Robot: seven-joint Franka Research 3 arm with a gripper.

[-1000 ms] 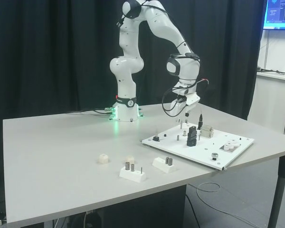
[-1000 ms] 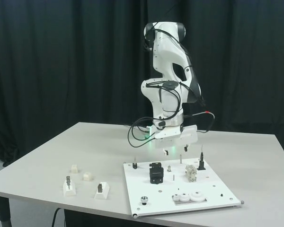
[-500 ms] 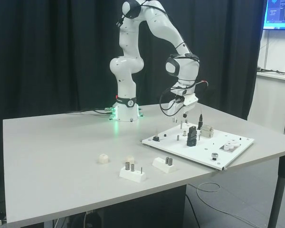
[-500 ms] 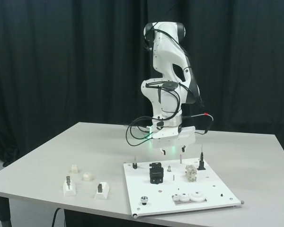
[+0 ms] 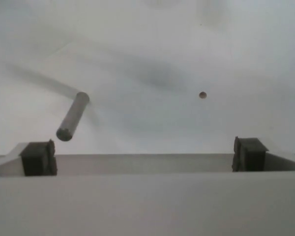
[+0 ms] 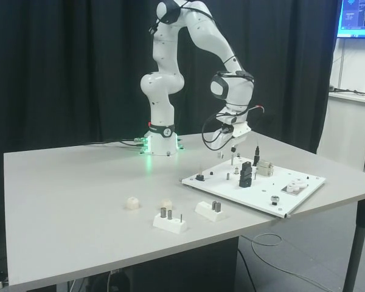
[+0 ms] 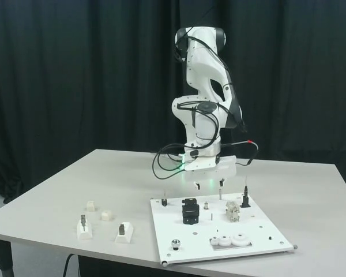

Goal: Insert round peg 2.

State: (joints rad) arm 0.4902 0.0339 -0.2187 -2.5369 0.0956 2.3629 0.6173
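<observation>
Grey round peg 2 (image 5: 73, 116) stood upright in the white board (image 7: 254, 234), free of the tool (image 5: 142, 156). We saw the tool's fingers (image 5: 38, 157) spread wide apart, gripping nothing, hovering above the board's far edge. Board lay on the grey bench (image 6: 67, 182).

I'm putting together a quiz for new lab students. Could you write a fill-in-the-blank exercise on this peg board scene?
1. The gripper hangs over the board with its jaws ___ and nothing between them.
2. In the wrist view, the grey peg stands up from a surface whose colour is ___.
3. The light around the arm's base glows ___.

Missing words: open; white; green.
</observation>
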